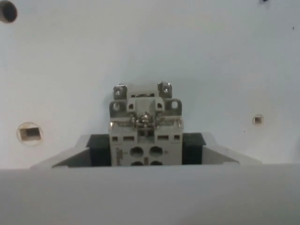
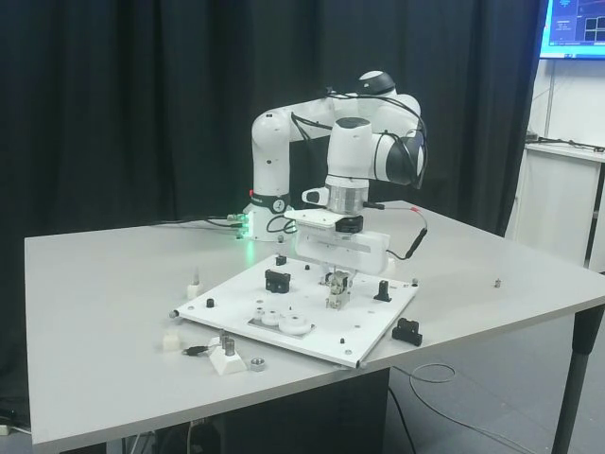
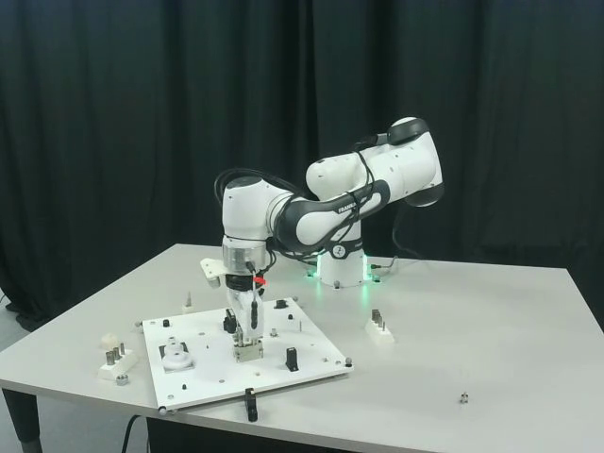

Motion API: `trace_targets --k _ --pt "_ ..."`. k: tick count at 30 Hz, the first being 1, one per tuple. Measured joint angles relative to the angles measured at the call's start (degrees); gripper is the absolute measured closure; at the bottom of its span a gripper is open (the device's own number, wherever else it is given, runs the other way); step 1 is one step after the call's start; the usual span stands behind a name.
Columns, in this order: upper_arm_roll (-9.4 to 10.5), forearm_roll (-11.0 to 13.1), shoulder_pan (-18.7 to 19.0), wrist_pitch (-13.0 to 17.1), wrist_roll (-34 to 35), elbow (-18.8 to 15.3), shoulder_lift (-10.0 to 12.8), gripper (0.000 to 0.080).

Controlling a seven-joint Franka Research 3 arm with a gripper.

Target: Insert waterproof.

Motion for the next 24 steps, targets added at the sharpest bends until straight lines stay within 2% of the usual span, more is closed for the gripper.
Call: trace_targets --k 24 --pt "-0.03 0.6 -0.1 -0.2 2.5 -0.1 -0.1 0.0493"
